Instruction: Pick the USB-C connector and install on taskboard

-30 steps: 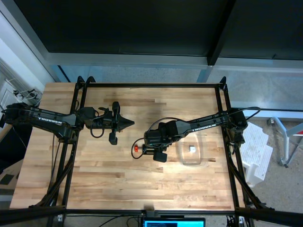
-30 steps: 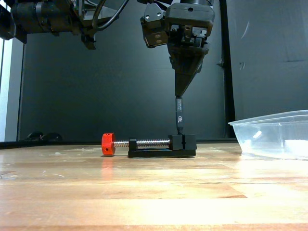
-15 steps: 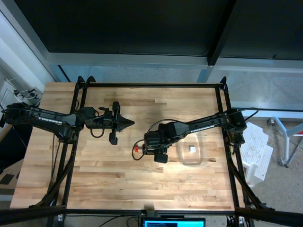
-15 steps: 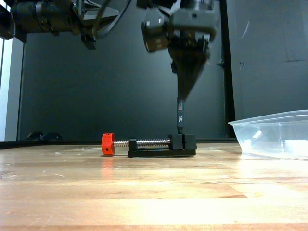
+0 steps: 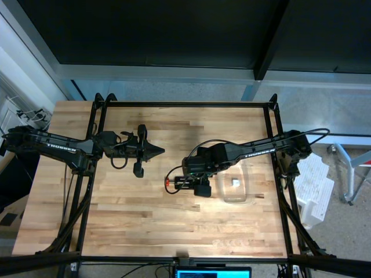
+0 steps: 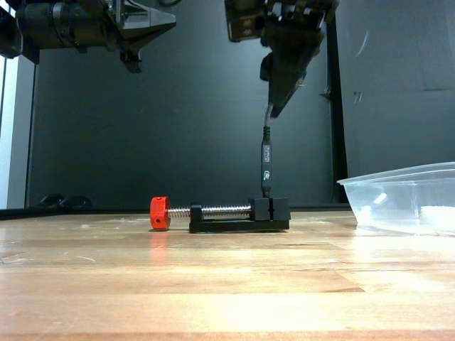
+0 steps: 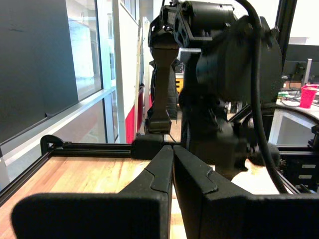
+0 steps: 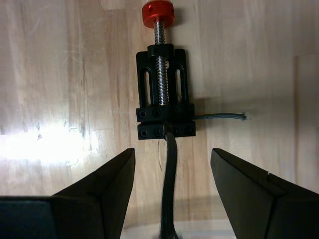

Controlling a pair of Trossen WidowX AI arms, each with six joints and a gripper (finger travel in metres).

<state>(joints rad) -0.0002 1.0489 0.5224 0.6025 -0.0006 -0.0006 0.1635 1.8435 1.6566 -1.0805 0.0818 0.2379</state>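
Right claw (image 6: 276, 106) hung wide open and empty at upper centre, apparently because the connector (image 6: 265, 165) below stood upright, seated in the taskboard (image 6: 271, 211); left claw (image 5: 156, 151) sat closed, parked at left.

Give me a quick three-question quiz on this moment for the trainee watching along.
1. True or false: the USB-C connector stands upright in the taskboard.
2. Which is open: (a) the left gripper, raised over the table's left half, or (b) the right gripper, above the connector?
3. Fill in: the clear tray holds a small ___ piece.
Key: 1 true; 2 b; 3 white.
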